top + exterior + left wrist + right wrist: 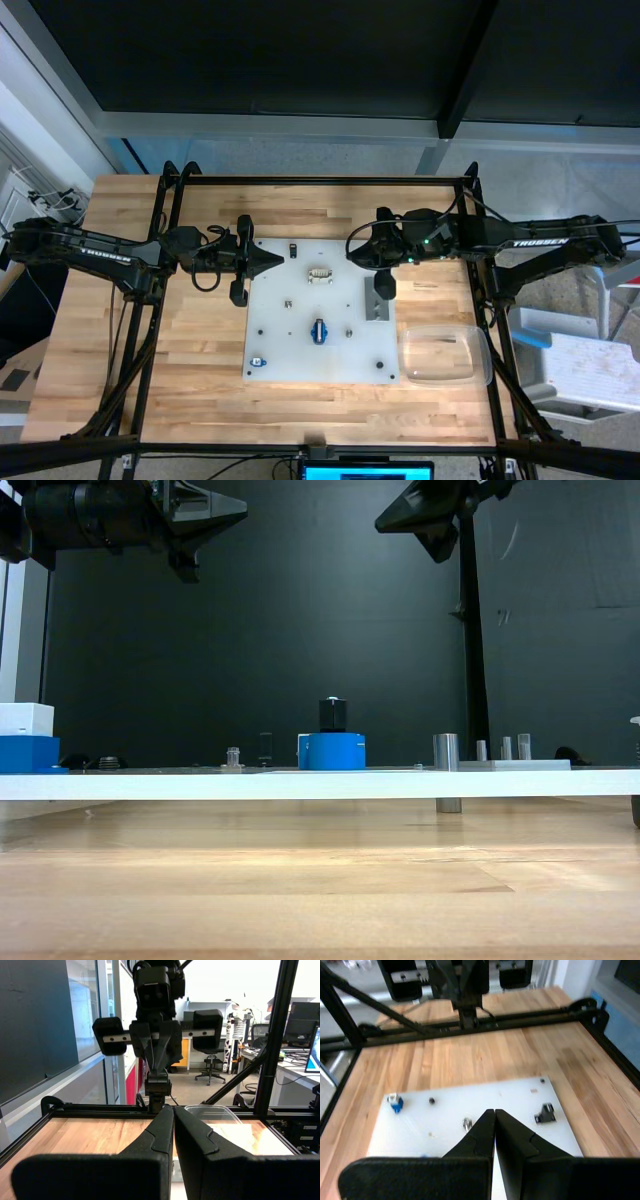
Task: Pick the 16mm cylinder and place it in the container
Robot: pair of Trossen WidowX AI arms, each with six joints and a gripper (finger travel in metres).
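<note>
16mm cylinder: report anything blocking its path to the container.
Nothing visible does: only white board lies between 16mm cylinder and container. Grey block sits farther back. Left gripper and right gripper hang shut high above.

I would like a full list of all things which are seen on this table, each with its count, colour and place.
table: one, wood, under everything
board: one, white, middle of the table
cylinder: one, silver, upright on the board, right of the blue piece
blue piece: one, blue with black top, middle of the board
blue-white piece: one, near left corner of the board
grey block: one, grey, right side of the board
pegs: three, silver, upright on the grey block
container: one, clear, on the table right of the board
left gripper: one, black, shut, high over the board's far left
right gripper: one, black, shut, high over the board's far right
</note>
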